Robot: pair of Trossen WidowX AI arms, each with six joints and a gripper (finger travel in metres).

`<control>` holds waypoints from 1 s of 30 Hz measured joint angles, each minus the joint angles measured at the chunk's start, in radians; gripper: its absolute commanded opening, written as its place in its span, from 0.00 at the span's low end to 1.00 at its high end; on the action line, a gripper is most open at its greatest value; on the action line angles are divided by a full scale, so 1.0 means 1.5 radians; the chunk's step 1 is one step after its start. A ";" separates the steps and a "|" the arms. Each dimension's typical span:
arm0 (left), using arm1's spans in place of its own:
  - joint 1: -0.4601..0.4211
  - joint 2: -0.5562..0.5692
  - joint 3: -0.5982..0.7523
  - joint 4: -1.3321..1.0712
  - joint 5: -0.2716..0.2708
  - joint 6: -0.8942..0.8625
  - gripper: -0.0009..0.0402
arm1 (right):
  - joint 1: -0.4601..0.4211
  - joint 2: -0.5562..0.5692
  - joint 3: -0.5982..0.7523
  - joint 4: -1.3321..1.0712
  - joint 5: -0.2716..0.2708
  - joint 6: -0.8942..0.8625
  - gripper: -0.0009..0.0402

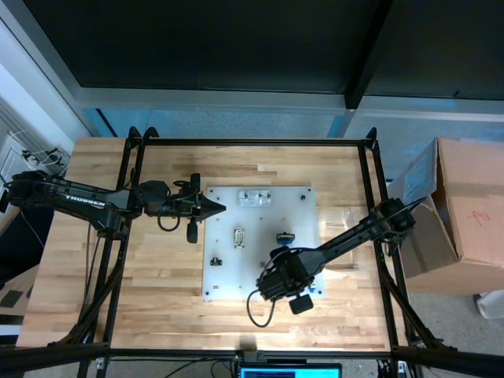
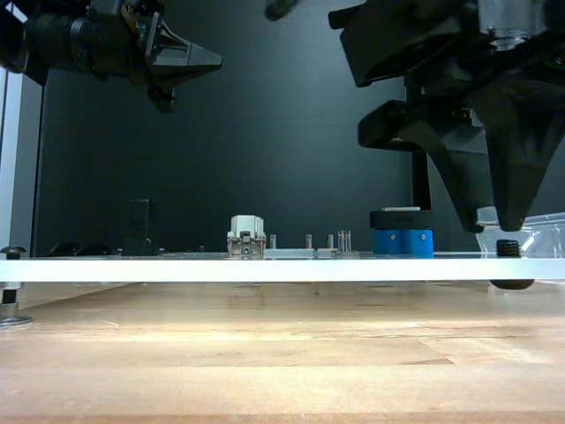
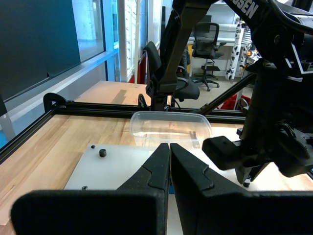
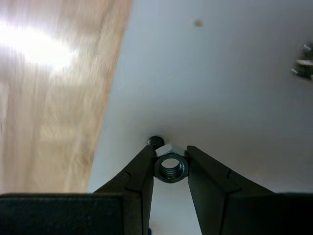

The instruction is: Unfasten the M12 nut and place it in the container

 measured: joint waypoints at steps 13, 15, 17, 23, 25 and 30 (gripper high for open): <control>0.000 0.000 0.000 0.000 0.000 0.000 0.02 | -0.012 -0.083 0.000 0.002 -0.003 -0.018 0.06; 0.000 0.000 0.000 0.000 0.000 0.000 0.02 | -0.021 -0.102 0.000 -0.001 -0.005 -0.014 0.06; 0.000 0.000 0.000 0.000 0.000 0.000 0.02 | -0.031 -0.122 -0.002 -0.007 -0.004 -0.014 0.06; 0.000 0.000 0.000 0.000 0.000 0.000 0.02 | -0.057 -0.191 -0.037 -0.016 -0.003 -0.012 0.06; 0.000 0.000 0.000 0.000 0.000 0.000 0.02 | -0.066 -0.216 -0.050 -0.021 -0.003 0.008 0.06; 0.000 0.000 0.000 0.000 0.000 0.000 0.02 | -0.096 -0.279 -0.105 -0.036 0.003 0.094 0.06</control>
